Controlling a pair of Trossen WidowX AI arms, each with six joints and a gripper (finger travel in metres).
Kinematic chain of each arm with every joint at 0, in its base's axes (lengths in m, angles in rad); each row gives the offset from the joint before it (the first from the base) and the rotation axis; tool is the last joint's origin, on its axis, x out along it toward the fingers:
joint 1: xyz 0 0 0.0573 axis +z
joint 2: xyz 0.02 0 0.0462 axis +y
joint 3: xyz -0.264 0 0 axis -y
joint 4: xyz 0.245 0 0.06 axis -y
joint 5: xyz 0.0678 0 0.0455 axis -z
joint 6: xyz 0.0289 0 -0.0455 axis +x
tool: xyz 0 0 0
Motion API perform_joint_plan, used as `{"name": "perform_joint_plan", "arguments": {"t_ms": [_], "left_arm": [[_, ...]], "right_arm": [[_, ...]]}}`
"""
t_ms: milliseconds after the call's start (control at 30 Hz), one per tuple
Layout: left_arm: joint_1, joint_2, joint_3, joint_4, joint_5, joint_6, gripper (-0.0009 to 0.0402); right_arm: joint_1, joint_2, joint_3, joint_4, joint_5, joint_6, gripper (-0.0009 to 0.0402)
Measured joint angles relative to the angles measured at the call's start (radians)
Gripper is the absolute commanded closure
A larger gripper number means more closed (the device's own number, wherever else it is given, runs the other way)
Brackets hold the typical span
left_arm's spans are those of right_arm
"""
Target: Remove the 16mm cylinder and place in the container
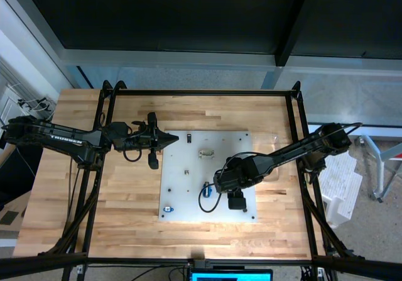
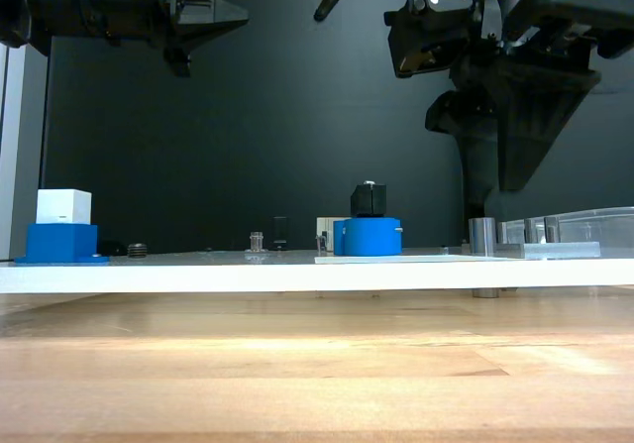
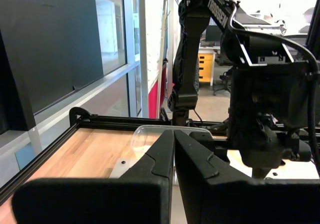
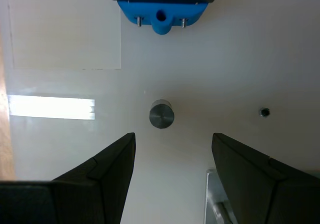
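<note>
Hovering with the right gripper (image 4: 173, 139) spread wide, nothing pinched yet. Just past the fingertips, spotting the 16mm cylinder (image 4: 161, 114) end-on, upright in the white board (image 4: 240, 58), a shade off the centre line of the gap. Best to nudge forward and square up so both pads meet its sides evenly. Then sink low for a firm bite and pull straight up, no tilt, to avoid jamming in the hole. Further ahead, minding the blue part (image 4: 161, 11). Off to one side of the hand, picking out the container (image 2: 584, 223), ready for the drop. Far across, finding the left gripper (image 1: 171, 139) parked high, fingers pressed together.
</note>
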Motion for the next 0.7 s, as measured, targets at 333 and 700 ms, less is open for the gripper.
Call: {"name": "perform_joint_plan", "arguments": {"t_ms": [333,700], "left_arm": [[0.000,0.000,0.000,0.000,0.000,0.000,0.0393],[0.000,0.000,0.000,0.000,0.000,0.000,0.0393]], "right_arm": [[0.004,0.026,0.000,0.027,0.000,0.001,0.0181],[0.007,0.055,0.000,0.053,0.000,0.001,0.0181]]}}
